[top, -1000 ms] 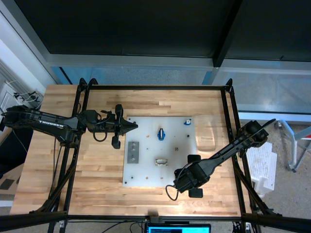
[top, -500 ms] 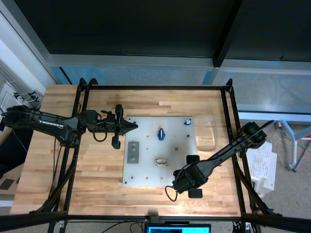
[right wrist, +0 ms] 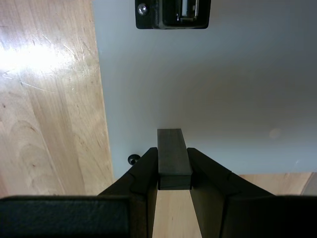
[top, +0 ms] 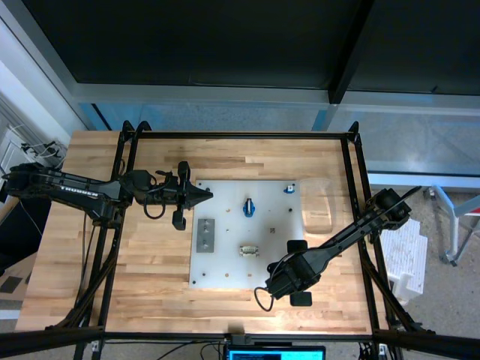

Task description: Pick the 16mm bar and install on taskboard

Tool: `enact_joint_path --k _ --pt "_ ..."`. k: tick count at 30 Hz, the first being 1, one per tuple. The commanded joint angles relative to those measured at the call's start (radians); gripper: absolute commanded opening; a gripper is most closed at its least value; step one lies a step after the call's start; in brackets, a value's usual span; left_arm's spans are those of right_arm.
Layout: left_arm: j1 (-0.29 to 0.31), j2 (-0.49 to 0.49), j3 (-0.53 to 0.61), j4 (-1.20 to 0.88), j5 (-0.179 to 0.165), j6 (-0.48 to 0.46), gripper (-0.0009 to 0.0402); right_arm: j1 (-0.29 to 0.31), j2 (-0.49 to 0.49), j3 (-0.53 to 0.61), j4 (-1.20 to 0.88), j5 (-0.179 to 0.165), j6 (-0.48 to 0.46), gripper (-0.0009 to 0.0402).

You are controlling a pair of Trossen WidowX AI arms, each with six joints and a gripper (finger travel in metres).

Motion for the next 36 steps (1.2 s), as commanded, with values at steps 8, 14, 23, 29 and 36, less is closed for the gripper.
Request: enact_joint_path --k 8,14,23,29,36 --pt "0.0 0.0 0.0 0.0 0.0 0.0 0.0 -0.002 0.0 -0.006 0.003 0.0 -0.008 0.0" --pt "0.0 0.0 0.0 0.0 0.0 0.0 0.0 -0.002 0.0 -0.019 0.02 0.007 -0.01 0.0" --pt "0.0 0.0 0.0 0.0 0.0 0.0 0.0 -0.002 0.0 -0.029 0.032 0.015 -0.014 0.0" --pt "0.0 0.0 0.0 0.0 0.0 0.0 0.0 -0.002 0.0 -0.046 0.053 0.015 -0.014 0.0" --pt "0.0 0.0 0.0 0.0 0.0 0.0 0.0 -0.002 0.0 -0.066 0.087 0.015 -0.014 0.0"
